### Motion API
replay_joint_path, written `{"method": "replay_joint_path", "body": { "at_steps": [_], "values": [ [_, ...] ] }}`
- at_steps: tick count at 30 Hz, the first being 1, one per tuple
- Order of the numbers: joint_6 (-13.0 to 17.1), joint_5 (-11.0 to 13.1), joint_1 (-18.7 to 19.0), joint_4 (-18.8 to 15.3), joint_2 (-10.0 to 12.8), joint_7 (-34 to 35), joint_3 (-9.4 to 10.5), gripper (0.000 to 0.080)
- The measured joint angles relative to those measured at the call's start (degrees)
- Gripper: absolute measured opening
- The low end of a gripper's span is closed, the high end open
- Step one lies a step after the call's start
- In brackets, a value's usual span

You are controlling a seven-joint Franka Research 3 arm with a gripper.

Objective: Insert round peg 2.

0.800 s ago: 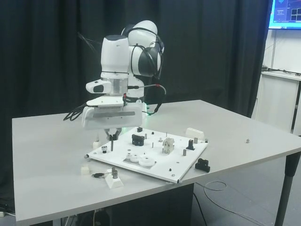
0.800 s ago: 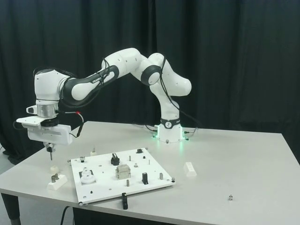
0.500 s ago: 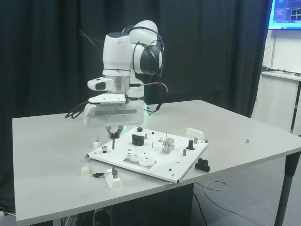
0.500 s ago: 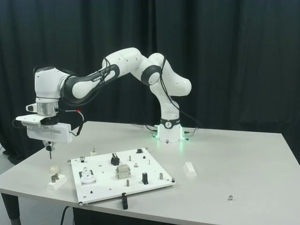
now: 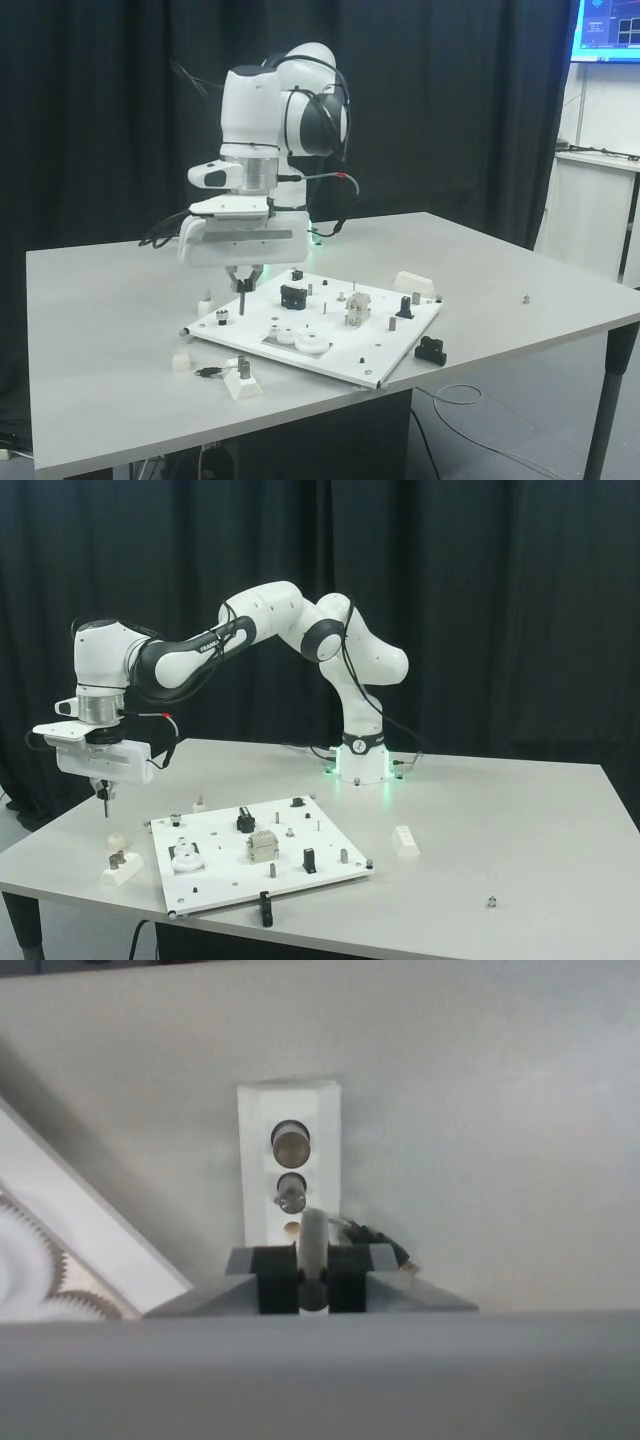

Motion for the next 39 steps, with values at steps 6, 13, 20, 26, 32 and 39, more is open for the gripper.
{"method": "replay_joint_path", "body": {
  "at_steps": [6, 13, 20, 26, 32, 39],
  "values": [
    [0.0, -0.3, 0.1, 0.3, 0.0, 0.0, 0.01, 0.0057],
    [0.0, -1.2, 0.1, 0.6, 0.0, 0.0, 0.11, 0.0057],
    [0.0, -1.4, 0.0, 0.6, 0.1, 0.0, 0.14, 0.0057],
    [0.0, -1.6, 0.0, 0.6, 0.1, 0.1, 0.14, 0.0057],
    [0.1, -1.8, 0.0, 0.6, 0.2, 0.1, 0.15, 0.0057],
    [-1.1, -1.8, 0.2, 0.7, 0.2, 0.2, 0.38, 0.0057]
  ]
}}
